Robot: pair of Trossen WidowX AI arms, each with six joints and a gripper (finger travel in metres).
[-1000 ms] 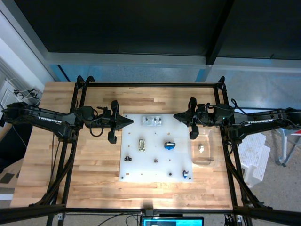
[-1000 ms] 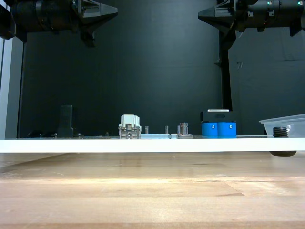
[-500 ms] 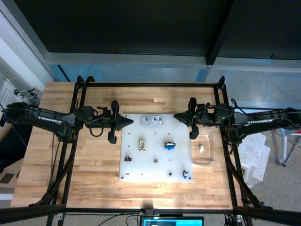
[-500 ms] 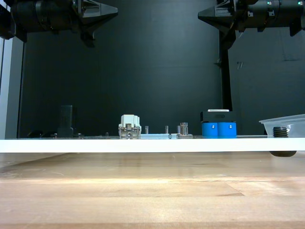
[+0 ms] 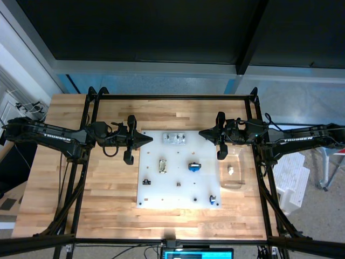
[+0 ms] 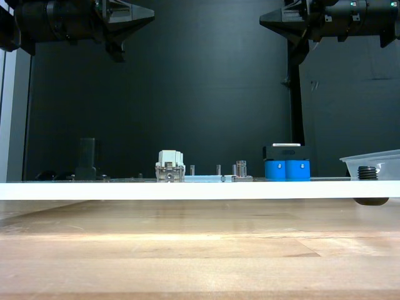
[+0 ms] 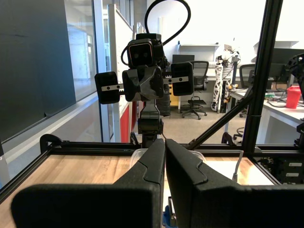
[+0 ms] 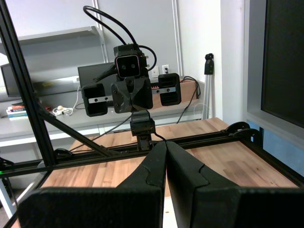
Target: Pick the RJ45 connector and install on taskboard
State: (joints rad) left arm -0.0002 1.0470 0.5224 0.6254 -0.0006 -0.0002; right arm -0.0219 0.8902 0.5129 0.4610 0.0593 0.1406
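Room first: a dark wall panel rises beyond the far edge of the wooden table (image 5: 108,205), pale grey-blue floor shows around it, and a lit laptop screen (image 5: 197,253) sits at the near edge. The wrist views look out on an office with desks, chairs and shelves. A black frame (image 5: 172,97) runs round the tabletop, and its slanted struts cross both wrist views.

The left arm (image 5: 48,135) and right arm (image 5: 296,136) reach inward from the table's two sides and face each other. The left gripper (image 5: 151,139) hangs over the far left corner of the white board (image 5: 161,197), and the right gripper (image 5: 200,133) hangs over the far right corner. In the low view both hang well above everything on the board. Each wrist camera shows its own jaws pressed together with nothing between them: the left gripper's fingers (image 7: 154,156) meet, and so do the right gripper's fingers (image 8: 156,159).

The board lies mid-table with small fixtures scattered across it, among them a pale housing (image 5: 162,165), a blue part (image 5: 194,166) and silver pieces (image 5: 174,138) near the far edge. The clear tray (image 5: 239,185) lies just beside the board's right edge, under the right arm's wrist, with the white block (image 5: 230,170) inside.

The small blue jack (image 5: 214,200) stands at the board's near right corner. Where the connector is, on the block or in the jack, I cannot tell.
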